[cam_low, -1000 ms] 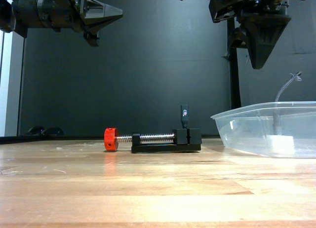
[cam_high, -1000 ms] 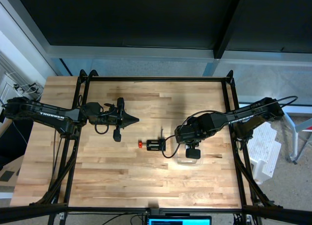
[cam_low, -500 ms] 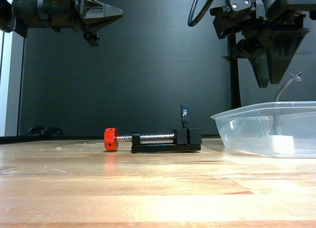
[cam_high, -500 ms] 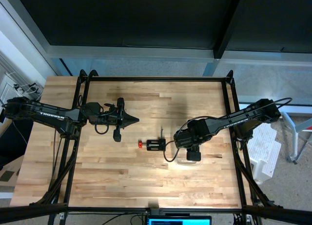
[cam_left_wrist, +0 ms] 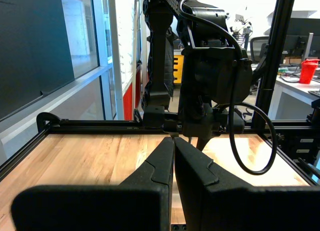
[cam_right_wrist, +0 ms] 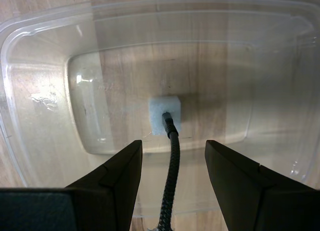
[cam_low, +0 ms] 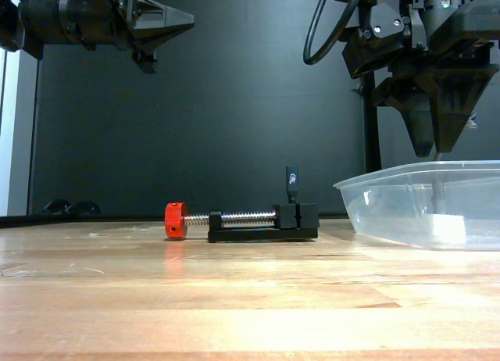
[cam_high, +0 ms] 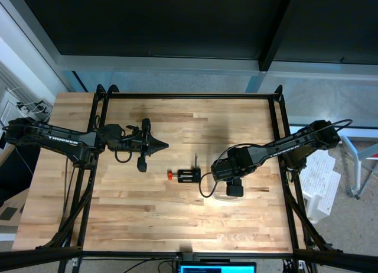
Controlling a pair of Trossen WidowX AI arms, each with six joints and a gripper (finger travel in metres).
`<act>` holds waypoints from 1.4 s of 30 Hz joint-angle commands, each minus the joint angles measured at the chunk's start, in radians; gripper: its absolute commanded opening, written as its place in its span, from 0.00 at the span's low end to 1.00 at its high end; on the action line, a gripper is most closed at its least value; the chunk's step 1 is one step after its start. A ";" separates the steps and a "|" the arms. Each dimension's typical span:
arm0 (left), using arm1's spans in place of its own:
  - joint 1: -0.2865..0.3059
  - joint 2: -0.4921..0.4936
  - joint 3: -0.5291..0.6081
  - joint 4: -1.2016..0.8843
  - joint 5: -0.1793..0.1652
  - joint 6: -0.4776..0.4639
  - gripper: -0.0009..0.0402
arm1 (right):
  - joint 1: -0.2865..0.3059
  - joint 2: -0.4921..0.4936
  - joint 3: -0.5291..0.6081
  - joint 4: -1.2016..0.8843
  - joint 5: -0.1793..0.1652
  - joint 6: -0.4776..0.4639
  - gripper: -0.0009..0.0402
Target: Pick the USB-C connector and install on taskboard
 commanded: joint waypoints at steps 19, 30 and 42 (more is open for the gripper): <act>0.000 0.000 0.000 0.000 0.000 0.000 0.02 | 0.003 0.021 -0.095 0.123 0.000 -0.023 0.44; 0.000 0.000 0.000 0.000 0.000 0.000 0.02 | 0.003 0.020 -0.148 0.193 -0.001 -0.031 0.43; 0.000 0.000 0.000 0.000 0.000 0.000 0.02 | 0.003 0.020 -0.158 0.206 -0.001 -0.031 0.35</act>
